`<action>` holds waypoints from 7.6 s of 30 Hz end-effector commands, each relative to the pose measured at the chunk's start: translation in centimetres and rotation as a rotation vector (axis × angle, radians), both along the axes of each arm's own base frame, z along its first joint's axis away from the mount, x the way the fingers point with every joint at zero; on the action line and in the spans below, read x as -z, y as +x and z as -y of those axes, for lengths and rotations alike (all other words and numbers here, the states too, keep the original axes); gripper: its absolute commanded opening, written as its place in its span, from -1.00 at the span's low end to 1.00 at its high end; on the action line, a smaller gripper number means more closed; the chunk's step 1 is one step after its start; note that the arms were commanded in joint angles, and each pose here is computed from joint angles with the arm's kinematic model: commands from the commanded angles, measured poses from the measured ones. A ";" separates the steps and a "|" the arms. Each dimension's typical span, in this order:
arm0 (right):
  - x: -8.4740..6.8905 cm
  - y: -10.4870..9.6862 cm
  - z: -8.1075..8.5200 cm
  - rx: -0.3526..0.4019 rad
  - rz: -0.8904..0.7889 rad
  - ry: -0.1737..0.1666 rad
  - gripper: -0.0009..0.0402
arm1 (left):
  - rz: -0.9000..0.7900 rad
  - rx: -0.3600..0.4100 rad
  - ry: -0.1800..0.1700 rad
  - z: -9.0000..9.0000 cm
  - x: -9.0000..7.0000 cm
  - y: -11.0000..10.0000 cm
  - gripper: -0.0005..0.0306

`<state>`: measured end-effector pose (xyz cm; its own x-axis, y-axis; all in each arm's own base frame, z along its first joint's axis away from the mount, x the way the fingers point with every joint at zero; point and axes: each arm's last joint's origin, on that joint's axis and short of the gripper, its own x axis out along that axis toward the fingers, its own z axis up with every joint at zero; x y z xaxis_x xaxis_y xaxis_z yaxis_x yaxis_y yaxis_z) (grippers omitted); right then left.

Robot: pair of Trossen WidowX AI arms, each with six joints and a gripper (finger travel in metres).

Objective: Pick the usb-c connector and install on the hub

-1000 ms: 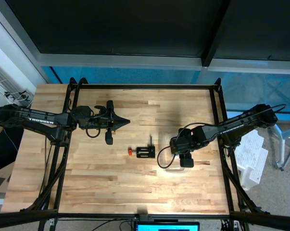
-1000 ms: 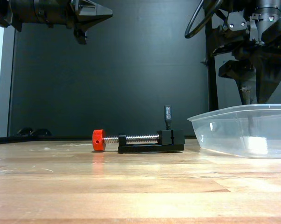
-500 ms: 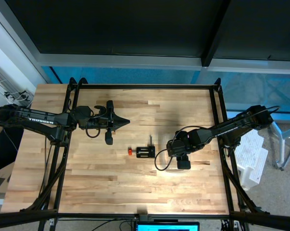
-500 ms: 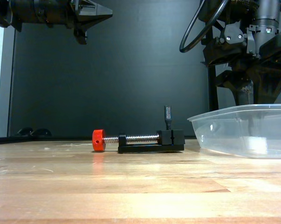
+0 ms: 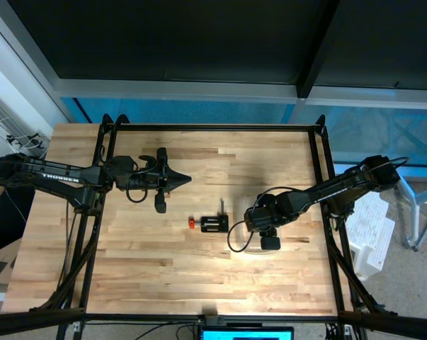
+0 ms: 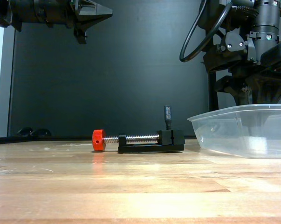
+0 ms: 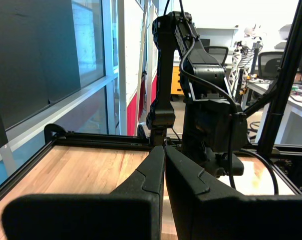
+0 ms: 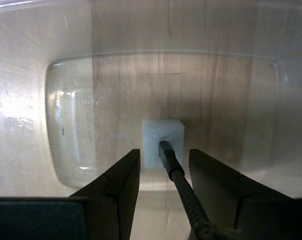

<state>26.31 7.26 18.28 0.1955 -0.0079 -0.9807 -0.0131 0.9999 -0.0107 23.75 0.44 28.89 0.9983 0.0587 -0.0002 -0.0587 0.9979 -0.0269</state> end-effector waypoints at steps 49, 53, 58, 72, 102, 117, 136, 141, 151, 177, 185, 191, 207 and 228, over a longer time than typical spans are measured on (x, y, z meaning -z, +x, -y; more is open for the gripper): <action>-2.1 -0.3 0.1 0.000 0.036 -0.017 -0.96 | 0.000 0.000 0.000 0.0 0.0 0.0 -0.96; -3.6 -0.5 0.2 -0.005 0.048 -0.016 -0.96 | 0.000 0.000 0.000 0.0 0.0 0.0 -0.96; -5.9 -0.7 0.3 -0.003 0.054 -0.014 -0.96 | 0.000 0.000 0.000 0.0 0.0 0.0 -0.96; -10.0 -0.2 0.5 0.020 0.091 -0.004 -0.96 | 0.000 0.000 0.000 0.0 0.0 0.0 -0.96; -8.9 8.3 1.7 0.091 0.105 -0.027 -0.96 | 0.000 0.000 0.000 0.0 0.0 0.0 -0.96; -8.0 10.1 1.5 0.074 0.133 -0.026 -0.96 | 0.000 0.000 0.000 0.0 0.0 0.0 -0.96; -7.0 11.0 1.2 0.060 0.143 -0.027 -0.96 | 0.001 0.000 0.000 0.0 0.0 0.0 -0.96; -7.0 11.0 1.2 0.059 0.140 -0.027 -0.96 | 0.000 0.000 0.000 0.0 0.0 0.0 -0.96; -7.0 10.9 1.0 0.056 0.140 -0.027 -0.96 | 0.000 0.000 0.000 0.0 0.0 0.0 -0.96; -6.6 10.9 0.9 0.056 0.136 -0.027 -0.96 | 0.000 0.000 0.000 0.0 0.0 0.0 -0.96; -6.5 10.8 0.9 0.055 0.132 -0.028 -0.96 | 0.000 0.000 0.000 0.0 0.0 0.0 -0.96; -6.3 10.8 0.9 0.056 0.134 -0.027 -0.96 | 0.000 0.000 0.000 0.0 0.0 0.0 -0.96; -5.8 10.8 0.9 0.057 0.136 -0.026 -0.96 | 0.000 0.000 0.000 0.0 0.0 0.0 -0.96; -5.8 10.8 0.9 0.057 0.141 -0.025 -0.96 | 0.000 0.000 0.000 0.0 0.0 0.0 -0.96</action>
<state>37.13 6.31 24.12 0.3325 -0.0469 -0.9419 0.0470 0.9983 -0.0331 23.75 0.44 28.90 0.9983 0.0587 0.0002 -0.0587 0.9979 -0.0269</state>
